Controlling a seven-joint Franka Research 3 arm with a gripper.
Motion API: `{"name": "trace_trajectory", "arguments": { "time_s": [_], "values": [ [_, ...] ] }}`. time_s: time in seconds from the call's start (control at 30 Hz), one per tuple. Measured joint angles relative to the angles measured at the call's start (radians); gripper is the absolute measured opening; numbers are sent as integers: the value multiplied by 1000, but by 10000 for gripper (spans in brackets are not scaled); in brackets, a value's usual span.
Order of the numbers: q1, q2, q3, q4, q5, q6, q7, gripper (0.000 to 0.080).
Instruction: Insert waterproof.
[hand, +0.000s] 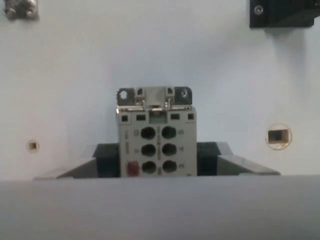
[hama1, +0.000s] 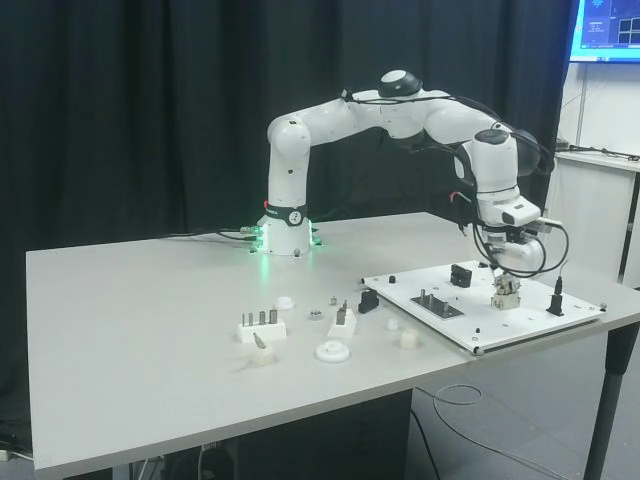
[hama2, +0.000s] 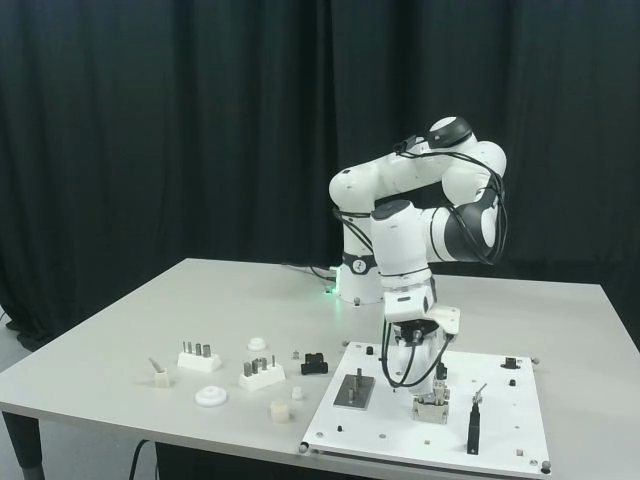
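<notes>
The white arm reaches out over the white board (hama1: 520, 325) lying at the edge of the grey surface (hama1: 150, 320). Its hand (hama2: 437, 385) hangs straight down, fingers clamped on either side of the grey waterproof connector (hand: 155, 145), which sits upright on the board. From the wrist, the connector shows six round sockets and a metal latch on top. Small white parts (hama2: 210, 397) lie scattered well apart on the surface.
</notes>
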Motion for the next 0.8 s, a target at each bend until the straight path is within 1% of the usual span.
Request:
{"name": "trace_trajectory", "arguments": {
  "time_s": [0.37, 0.6, 0.8],
  "values": [
    [4, 0, -2, -4, -2, 0, 42, 313],
    [14, 1, -2, -11, -2, 20, 48, 313],
    [29, 1, -2, -25, 0, 47, 59, 313]
  ]
}}
